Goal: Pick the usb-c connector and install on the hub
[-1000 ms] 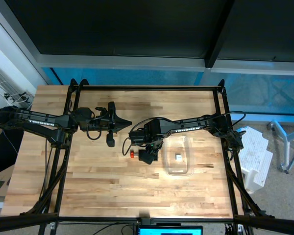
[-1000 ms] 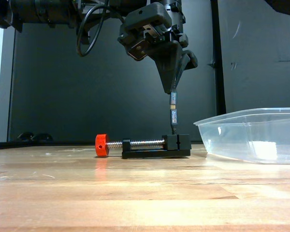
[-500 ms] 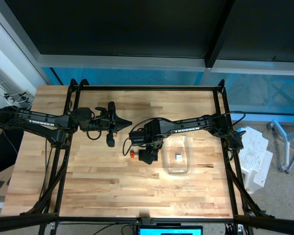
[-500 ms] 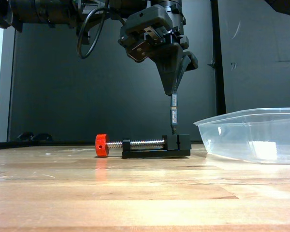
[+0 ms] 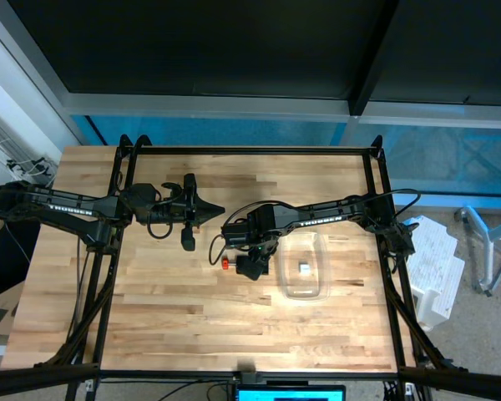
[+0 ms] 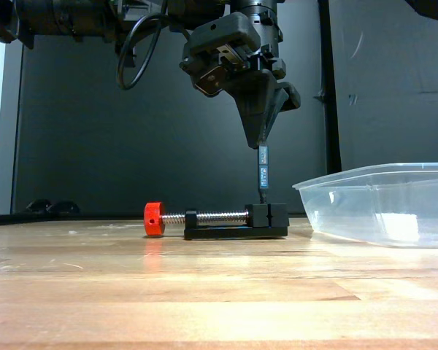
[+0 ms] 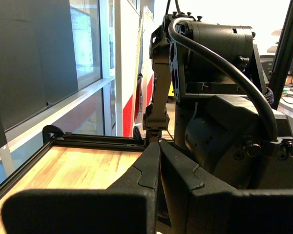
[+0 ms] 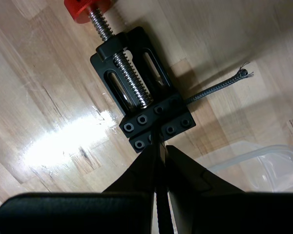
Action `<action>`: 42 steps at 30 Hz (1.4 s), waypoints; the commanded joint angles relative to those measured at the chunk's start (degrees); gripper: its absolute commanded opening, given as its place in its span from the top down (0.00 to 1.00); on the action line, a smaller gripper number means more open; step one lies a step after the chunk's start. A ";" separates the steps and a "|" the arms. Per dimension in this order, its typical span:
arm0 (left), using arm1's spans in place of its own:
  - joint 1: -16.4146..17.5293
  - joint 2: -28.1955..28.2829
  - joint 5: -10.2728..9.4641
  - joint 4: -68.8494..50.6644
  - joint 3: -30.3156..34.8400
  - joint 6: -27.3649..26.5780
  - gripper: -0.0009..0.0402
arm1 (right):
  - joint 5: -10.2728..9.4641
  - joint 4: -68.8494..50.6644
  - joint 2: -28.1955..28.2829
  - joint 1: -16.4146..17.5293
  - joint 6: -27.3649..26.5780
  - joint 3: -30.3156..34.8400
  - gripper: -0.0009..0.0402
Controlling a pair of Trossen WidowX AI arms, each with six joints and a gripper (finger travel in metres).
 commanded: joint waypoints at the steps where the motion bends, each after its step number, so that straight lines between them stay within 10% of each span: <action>1: 0.02 0.02 0.02 0.00 0.02 0.02 0.98 | 0.13 0.46 0.44 0.04 -0.09 -0.17 0.98; 21: 0.02 0.02 0.02 0.00 0.02 0.02 0.98 | -0.11 0.13 0.28 0.04 -0.13 0.55 0.97; 42: 0.02 0.02 0.02 0.00 0.02 0.02 0.98 | -0.44 -2.80 -2.34 0.11 -5.73 1.75 0.55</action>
